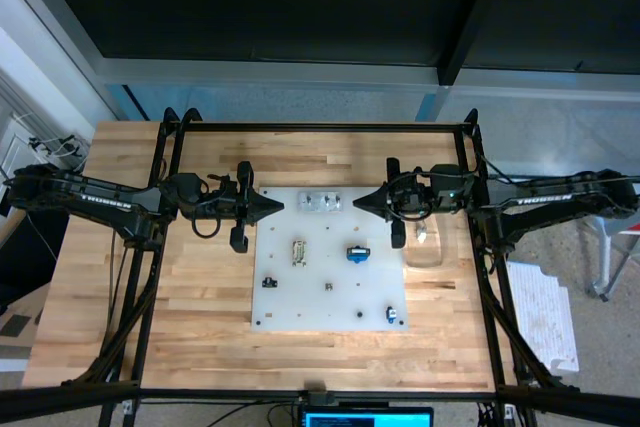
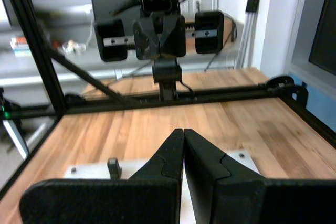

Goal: Pick the RJ45 connector and install on taskboard

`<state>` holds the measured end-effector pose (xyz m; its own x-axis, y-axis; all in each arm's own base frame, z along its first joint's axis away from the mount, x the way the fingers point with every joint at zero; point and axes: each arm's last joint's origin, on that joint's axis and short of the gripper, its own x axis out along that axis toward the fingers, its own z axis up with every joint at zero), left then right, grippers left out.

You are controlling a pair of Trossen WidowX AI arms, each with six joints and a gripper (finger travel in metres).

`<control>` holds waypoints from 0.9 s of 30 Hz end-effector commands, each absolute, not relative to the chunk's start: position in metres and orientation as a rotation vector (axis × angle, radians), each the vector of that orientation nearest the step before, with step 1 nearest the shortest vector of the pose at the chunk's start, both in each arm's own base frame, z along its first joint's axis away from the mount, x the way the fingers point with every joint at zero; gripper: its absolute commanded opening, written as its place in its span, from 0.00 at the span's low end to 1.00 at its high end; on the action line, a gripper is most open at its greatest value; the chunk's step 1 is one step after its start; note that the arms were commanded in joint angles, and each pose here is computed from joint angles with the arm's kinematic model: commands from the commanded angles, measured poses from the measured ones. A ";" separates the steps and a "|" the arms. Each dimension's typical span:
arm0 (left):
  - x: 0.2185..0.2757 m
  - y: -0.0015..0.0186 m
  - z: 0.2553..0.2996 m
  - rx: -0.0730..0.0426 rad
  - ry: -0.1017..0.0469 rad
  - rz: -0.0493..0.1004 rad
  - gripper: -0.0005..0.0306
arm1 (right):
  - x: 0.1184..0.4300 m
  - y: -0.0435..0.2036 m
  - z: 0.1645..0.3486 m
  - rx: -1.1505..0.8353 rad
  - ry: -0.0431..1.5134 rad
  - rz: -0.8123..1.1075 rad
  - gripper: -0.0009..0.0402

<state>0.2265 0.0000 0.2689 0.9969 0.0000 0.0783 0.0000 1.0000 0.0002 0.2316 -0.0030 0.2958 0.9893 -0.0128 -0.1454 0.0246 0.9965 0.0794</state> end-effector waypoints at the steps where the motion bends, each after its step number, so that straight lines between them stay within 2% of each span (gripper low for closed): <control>1: 0.2265 0.0000 0.2690 0.000 -0.078 0.000 0.02 | 0.227 -0.003 0.305 0.070 0.224 -0.021 0.02; 13: 0.2265 0.0000 0.2690 0.000 -0.078 0.000 0.02 | 0.200 -0.003 0.324 -0.016 0.634 -0.006 0.02; 20: 0.2265 0.0000 0.2690 0.000 -0.079 0.000 0.02 | 0.180 -0.003 0.338 -0.040 0.800 -0.003 0.02; 27: 0.2265 0.0000 0.2690 0.000 -0.078 0.000 0.02 | 0.161 -0.003 0.339 -0.044 0.983 -0.011 0.02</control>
<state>0.2265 0.0000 0.2689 0.9970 0.0000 0.0779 0.0000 1.0000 0.0002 0.1639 -0.0025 0.3399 0.5801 -0.0200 -0.8143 -0.0152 0.9993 -0.0354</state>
